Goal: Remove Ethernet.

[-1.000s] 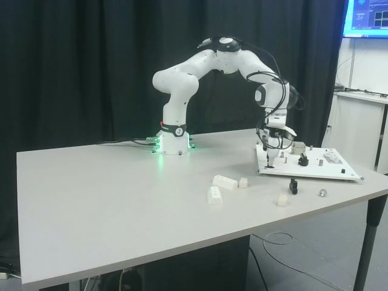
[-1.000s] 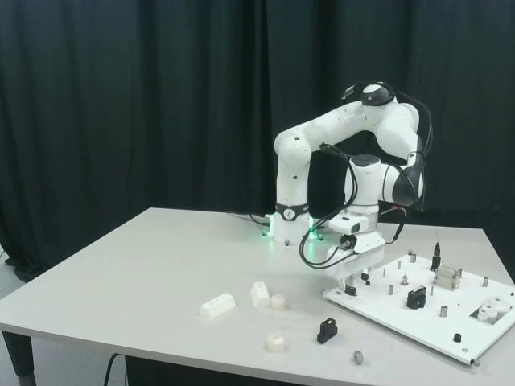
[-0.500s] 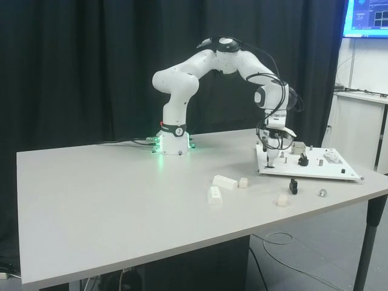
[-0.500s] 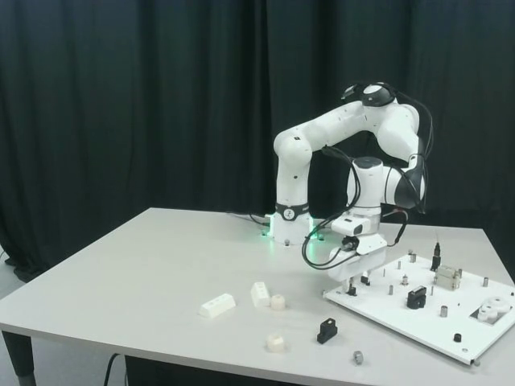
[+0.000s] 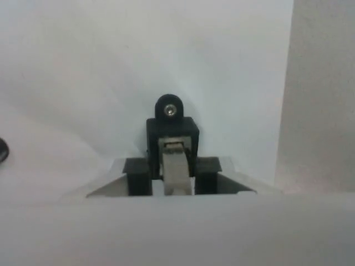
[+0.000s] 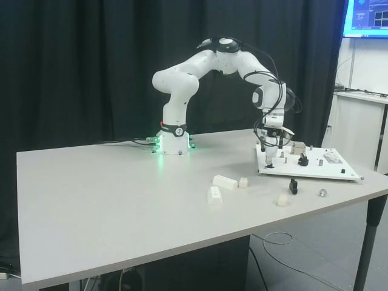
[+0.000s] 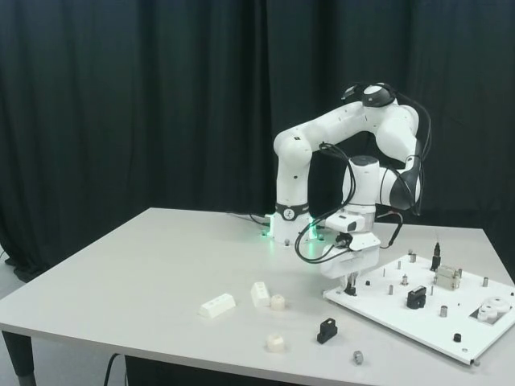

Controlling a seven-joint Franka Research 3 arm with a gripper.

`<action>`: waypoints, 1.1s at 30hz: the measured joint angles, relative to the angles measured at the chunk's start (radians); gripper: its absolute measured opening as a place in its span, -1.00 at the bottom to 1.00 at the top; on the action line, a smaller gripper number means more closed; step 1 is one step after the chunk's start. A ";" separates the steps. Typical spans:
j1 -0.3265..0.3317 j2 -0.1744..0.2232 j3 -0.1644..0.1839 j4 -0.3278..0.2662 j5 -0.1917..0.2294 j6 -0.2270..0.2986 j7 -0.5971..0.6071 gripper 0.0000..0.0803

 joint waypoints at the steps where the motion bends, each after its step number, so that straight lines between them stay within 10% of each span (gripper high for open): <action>1: 0.000 0.000 -0.001 0.000 0.000 0.000 -0.001 -0.60; 33: 0.002 -0.001 -0.015 -0.001 0.001 -0.014 -0.001 -0.80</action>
